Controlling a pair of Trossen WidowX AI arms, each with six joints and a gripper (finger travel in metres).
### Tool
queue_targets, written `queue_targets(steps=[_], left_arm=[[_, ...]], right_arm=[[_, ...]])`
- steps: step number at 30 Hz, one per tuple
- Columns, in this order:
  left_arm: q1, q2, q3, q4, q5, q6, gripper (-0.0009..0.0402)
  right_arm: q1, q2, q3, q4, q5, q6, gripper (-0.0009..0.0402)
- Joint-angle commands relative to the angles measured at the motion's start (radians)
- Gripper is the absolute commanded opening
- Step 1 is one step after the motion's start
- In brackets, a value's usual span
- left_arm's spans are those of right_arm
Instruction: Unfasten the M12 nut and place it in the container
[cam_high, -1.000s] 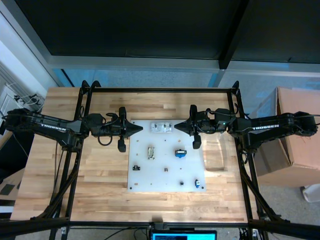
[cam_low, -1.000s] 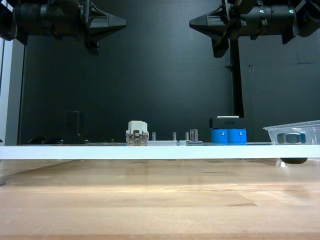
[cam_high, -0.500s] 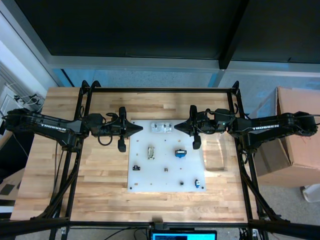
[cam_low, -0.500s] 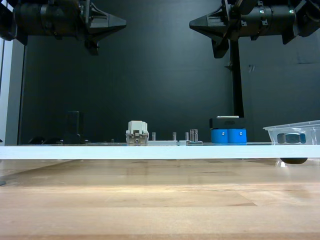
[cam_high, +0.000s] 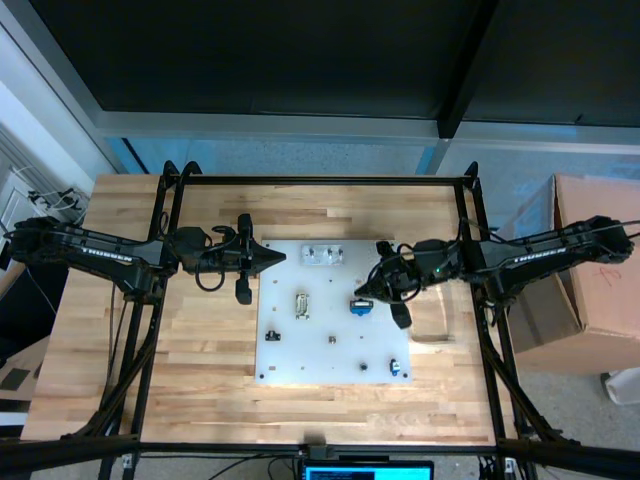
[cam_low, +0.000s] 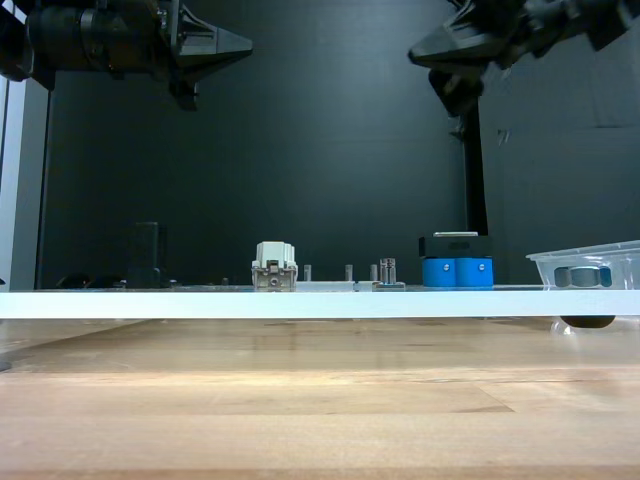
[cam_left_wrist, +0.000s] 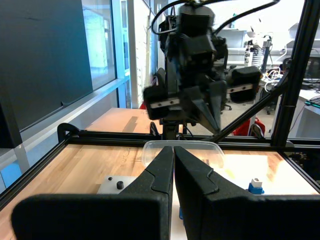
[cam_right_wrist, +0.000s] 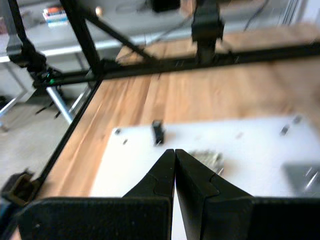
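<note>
The small silver M12 nut (cam_high: 397, 367) (cam_low: 582, 276) sat on its stud at the near right edge of the flat white plastic board (cam_high: 290, 360) (cam_low: 200, 303). In the low view it appeared in line with the clear plastic container (cam_high: 437, 322) (cam_low: 590, 252). The high view placed the nut on the board, and the container off the board's right edge, apart from the nut.

The right gripper (cam_high: 364, 294) (cam_low: 416, 56) (cam_right_wrist: 175, 151) hung high above the right half of the board, angled towards its near side. Its tip was over a blue block (cam_high: 360, 306) (cam_low: 456, 271). Its fingers were pressed together.

The left gripper (cam_high: 279, 258) (cam_low: 246, 42) (cam_left_wrist: 174, 150) hung equally high over the board's far left corner, pointing level across the board. Its fingers were likewise together.

A grey-white rectangular connector (cam_high: 301, 304) (cam_low: 274, 268) stood on the left half of the board. The board lay on a pale wooden table (cam_high: 180, 380). A brown cardboard box (cam_high: 590, 270) stood well to the right of the board, beyond the table.
</note>
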Motion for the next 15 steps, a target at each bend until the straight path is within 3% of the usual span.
queue_targets(steps=[1, 13, 15], left_arm=[[0.0, 0.0, 0.0, 0.0, 0.0, 0.0, 0.0], [0.0, 0.0, 0.0, 0.0, 0.0, 0.0, 0.0], [0.0, 0.0, 0.0, 0.0, 0.0, 0.0, 0.0]], right_arm=[[0.069, 0.0, 0.019, -0.104, 0.061, 0.069, 0.0], [0.292, 0.014, 0.068, -0.28, 0.255, 0.29, 0.0], [0.318, 0.038, 0.103, -0.335, 0.257, 0.337, 0.0]])
